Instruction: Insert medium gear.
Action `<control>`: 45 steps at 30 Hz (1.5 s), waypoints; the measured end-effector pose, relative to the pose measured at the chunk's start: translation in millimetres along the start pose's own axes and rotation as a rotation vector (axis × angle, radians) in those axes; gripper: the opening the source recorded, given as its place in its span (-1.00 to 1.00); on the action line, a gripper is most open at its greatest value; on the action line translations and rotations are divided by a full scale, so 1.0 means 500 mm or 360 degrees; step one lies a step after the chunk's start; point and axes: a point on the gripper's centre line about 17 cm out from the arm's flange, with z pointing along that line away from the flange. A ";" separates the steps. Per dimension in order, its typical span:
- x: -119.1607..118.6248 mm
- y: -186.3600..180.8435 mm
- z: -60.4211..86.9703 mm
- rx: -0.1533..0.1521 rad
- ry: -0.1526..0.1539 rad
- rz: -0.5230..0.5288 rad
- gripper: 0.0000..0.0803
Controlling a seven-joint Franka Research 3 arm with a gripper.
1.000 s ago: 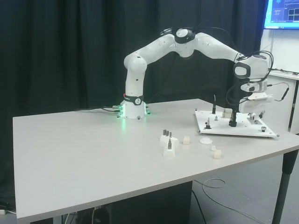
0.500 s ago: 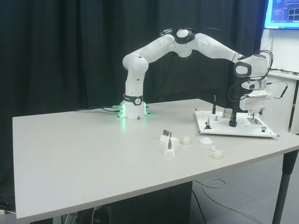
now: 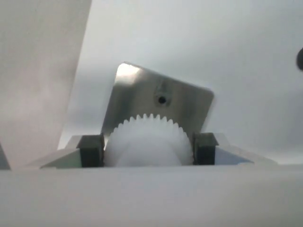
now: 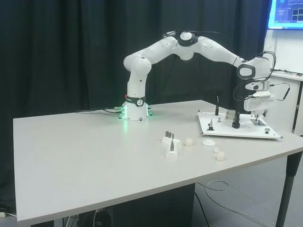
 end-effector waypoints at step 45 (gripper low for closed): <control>-0.020 -0.017 0.037 -0.0052 0.0055 0.0027 -0.01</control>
